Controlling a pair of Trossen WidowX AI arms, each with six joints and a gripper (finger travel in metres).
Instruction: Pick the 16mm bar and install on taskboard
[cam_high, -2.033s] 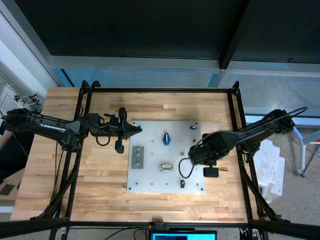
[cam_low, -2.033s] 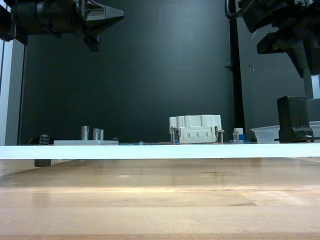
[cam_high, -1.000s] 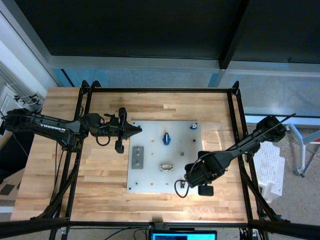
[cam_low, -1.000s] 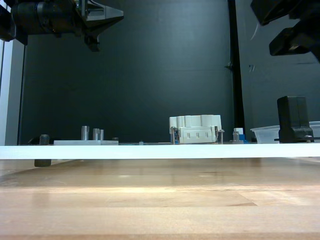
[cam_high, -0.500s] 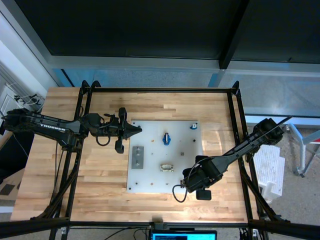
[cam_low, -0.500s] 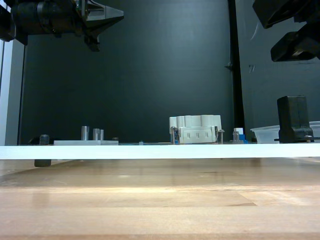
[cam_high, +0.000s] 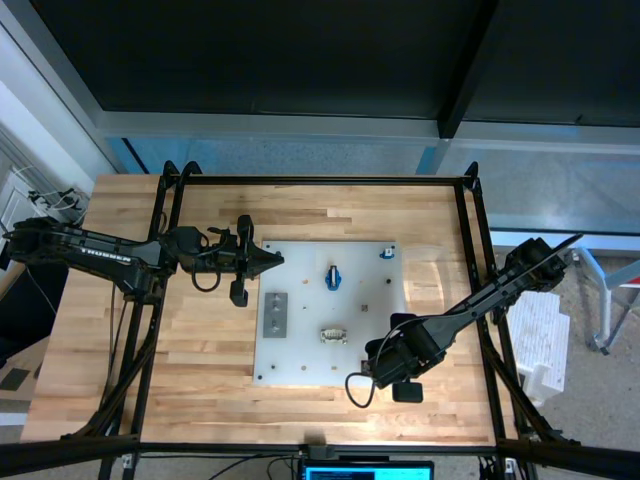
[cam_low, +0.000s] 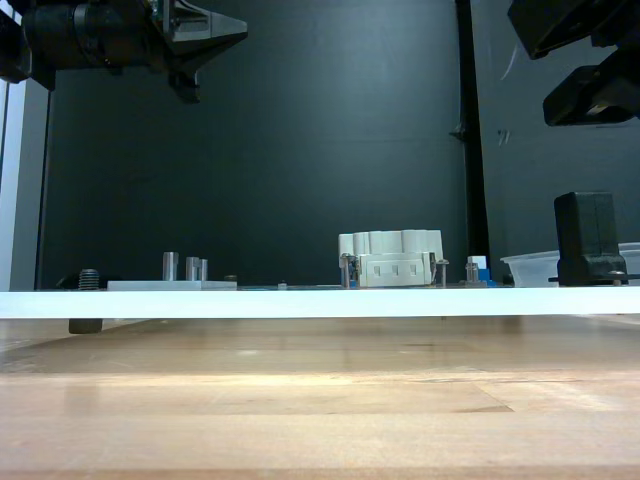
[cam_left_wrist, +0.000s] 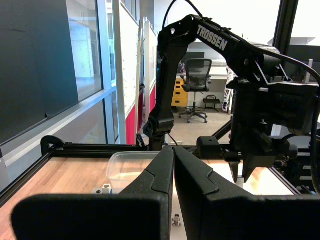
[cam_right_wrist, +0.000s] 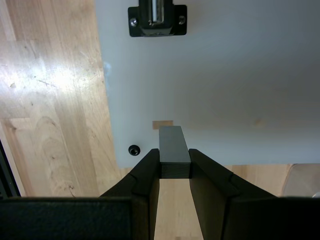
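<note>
Above taskboard (cam_high: 300, 290): left pincer (cam_left_wrist: 173, 149), right pincer (cam_right_wrist: 175, 161)

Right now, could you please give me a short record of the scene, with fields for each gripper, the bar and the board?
left gripper: shut, empty, raised near the board's far left corner
right gripper: shut on the bar, over the board's near right corner
bar: short, grey, clamped between the gripper's fingers, not yet installed
board: white, flat on the wooden table
black holder: on the board beyond the bar, with a metal pin in it
</note>
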